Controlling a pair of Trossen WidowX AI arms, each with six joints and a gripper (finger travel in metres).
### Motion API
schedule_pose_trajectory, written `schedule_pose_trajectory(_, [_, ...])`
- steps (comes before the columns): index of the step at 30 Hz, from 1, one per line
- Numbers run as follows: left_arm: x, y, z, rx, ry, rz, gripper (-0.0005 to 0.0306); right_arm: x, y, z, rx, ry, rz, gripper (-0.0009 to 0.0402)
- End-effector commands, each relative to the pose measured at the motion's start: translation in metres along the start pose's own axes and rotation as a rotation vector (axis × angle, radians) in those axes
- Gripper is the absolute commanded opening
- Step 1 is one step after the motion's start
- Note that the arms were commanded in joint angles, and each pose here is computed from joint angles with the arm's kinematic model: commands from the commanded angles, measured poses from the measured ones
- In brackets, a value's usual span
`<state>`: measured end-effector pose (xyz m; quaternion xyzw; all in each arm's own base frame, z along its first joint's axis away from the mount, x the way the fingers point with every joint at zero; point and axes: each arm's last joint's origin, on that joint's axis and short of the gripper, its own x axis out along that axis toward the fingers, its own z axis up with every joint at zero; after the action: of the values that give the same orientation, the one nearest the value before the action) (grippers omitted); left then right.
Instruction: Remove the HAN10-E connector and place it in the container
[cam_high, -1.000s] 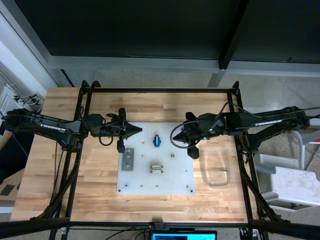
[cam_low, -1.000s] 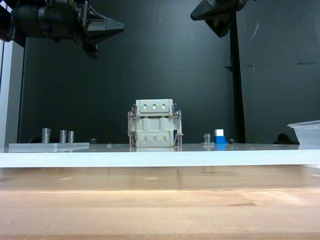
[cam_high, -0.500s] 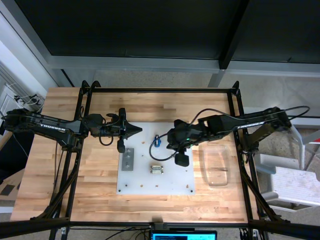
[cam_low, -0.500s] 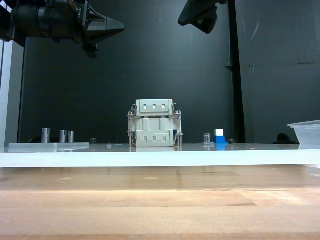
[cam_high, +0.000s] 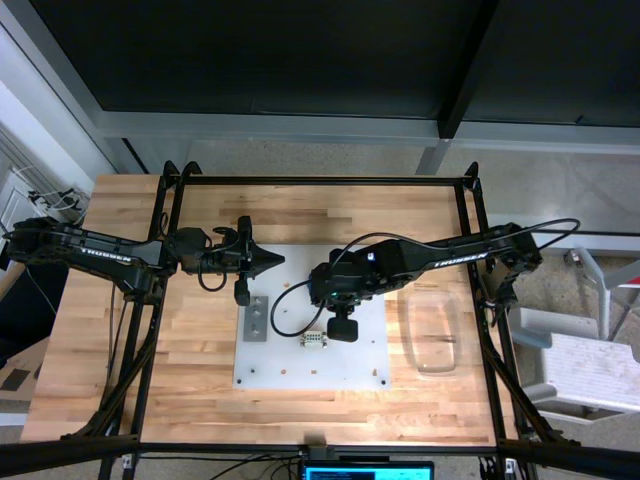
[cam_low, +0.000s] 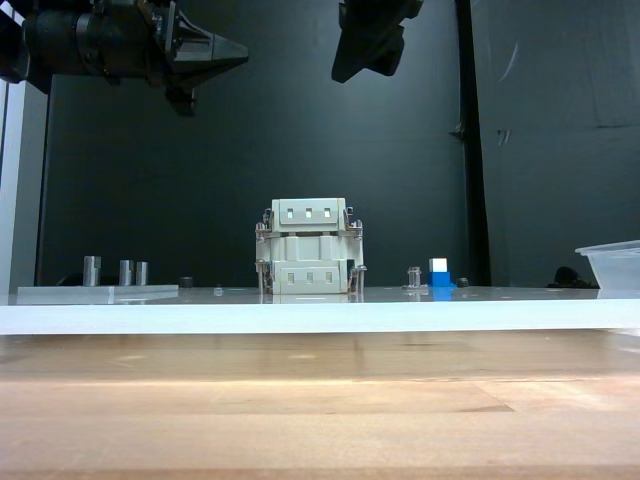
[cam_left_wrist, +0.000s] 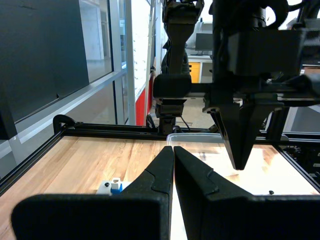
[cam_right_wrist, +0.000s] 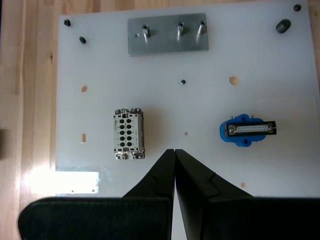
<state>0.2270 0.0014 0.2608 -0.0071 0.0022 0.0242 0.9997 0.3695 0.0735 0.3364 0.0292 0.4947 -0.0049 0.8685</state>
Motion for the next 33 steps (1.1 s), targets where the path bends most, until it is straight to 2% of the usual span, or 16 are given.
schedule_pose_trajectory(1, [0.000,0.000,0.000,0.000,0.000,0.000,0.0000,0.006,0.002,0.005,-0.003,0.039,-0.008,0.0000])
schedule_pose_trajectory(9, [0.000,0.000,0.000,0.000,0.000,0.000,0.0000,0.020,0.012,0.020,-0.001,0.111,-0.019,0.0000])
schedule_pose_trajectory(16, [0.000,0.000,0.000,0.000,0.000,0.000,0.0000,0.034,0.021,0.026,-0.026,0.173,-0.019,0.0000])
schedule_pose_trajectory(19, [0.000,0.000,0.000,0.000,0.000,0.000,0.0000,0.040,0.026,0.026,-0.041,0.192,0.025,0.0004])
schedule_pose_trajectory(20, [0.000,0.000,0.000,0.000,0.000,0.000,0.0000,0.040,0.026,0.026,-0.041,0.196,0.030,0.0009])
schedule_pose_trajectory(24, [0.000,0.000,0.000,0.000,0.000,0.000,0.0000,0.047,0.030,0.025,-0.051,0.206,0.029,0.0050])
schedule_pose_trajectory(25, [0.000,0.000,0.000,0.000,0.000,0.000,0.0000,0.053,0.031,0.025,-0.053,0.213,0.028,0.0065])
schedule_pose_trajectory(33, [0.000,0.000,0.000,0.000,0.000,0.000,0.0000,0.063,0.034,0.025,-0.037,0.214,0.027,0.0180])
